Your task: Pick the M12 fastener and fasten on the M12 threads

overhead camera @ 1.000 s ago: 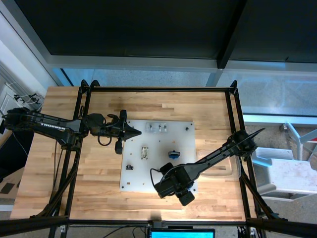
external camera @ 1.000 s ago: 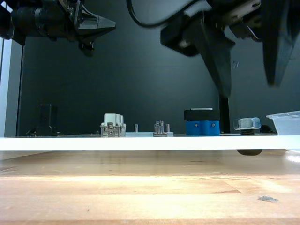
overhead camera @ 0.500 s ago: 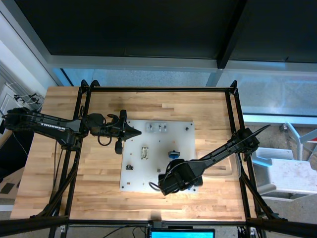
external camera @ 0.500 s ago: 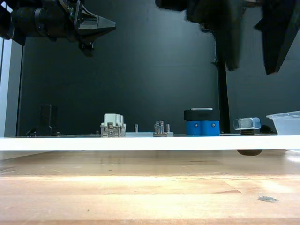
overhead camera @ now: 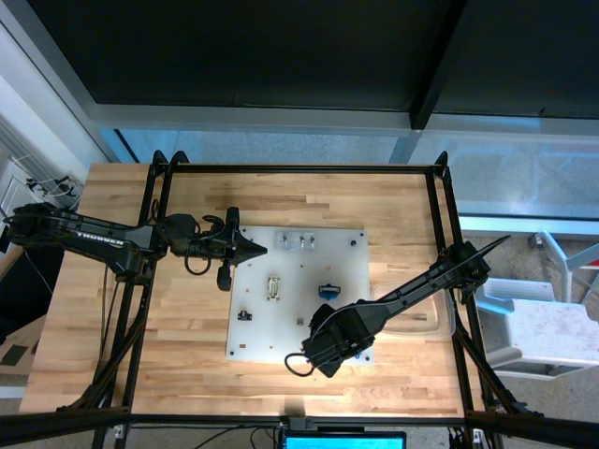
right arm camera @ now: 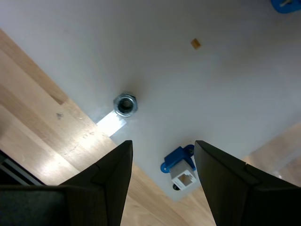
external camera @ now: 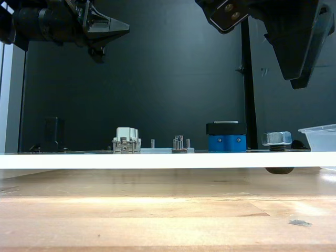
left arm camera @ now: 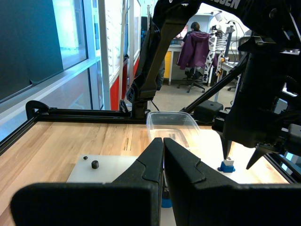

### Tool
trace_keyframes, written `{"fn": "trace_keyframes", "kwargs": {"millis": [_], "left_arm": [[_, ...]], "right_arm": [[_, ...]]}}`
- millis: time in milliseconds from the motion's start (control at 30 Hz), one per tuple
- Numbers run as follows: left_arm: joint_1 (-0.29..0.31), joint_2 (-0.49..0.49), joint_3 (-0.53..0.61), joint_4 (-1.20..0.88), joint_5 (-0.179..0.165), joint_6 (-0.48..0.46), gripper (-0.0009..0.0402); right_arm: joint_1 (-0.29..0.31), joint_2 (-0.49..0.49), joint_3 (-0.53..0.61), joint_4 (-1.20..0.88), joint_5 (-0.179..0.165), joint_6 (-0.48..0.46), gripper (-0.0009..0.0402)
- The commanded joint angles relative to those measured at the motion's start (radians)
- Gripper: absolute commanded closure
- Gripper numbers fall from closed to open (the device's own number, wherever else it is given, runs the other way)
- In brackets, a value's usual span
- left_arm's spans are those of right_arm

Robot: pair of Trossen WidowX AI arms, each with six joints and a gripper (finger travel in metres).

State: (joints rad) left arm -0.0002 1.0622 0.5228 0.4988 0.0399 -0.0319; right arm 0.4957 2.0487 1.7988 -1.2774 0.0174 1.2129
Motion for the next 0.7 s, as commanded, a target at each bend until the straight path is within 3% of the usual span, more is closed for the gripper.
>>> {"fn": "trace_keyframes", "kwargs": {"millis": [33,133,300,367,567,700], "left_arm": [[0.000,0.000,0.000,0.000,0.000,0.000,0.0393],[0.000,0.000,0.000,0.000,0.000,0.000,0.0393],[0.000,0.000,0.000,0.000,0.000,0.000,0.0393],[0.000,0.000,0.000,0.000,0.000,0.000,0.0393],[0.000,0.000,0.000,0.000,0.000,0.000,0.0393],[0.000,0.000,0.000,0.000,0.000,0.000,0.0393]], "right_arm": [[0.001,0.002,0.000,0.000,0.049,0.001,0.0212],[0.000,0.002,0.000,0.026,0.128,0.002,0.0212],[-0.003,-0.001,0.001,0.036,0.121,-0.003,0.0212],[-0.004,-0.001,0.001,0.037,0.122,-0.052,0.0212],[-0.002,0.000,0.000,0.024,0.114,-0.348,0.0212],[0.000,0.003,0.000,0.035,0.118,-0.619,0.0213]]}}
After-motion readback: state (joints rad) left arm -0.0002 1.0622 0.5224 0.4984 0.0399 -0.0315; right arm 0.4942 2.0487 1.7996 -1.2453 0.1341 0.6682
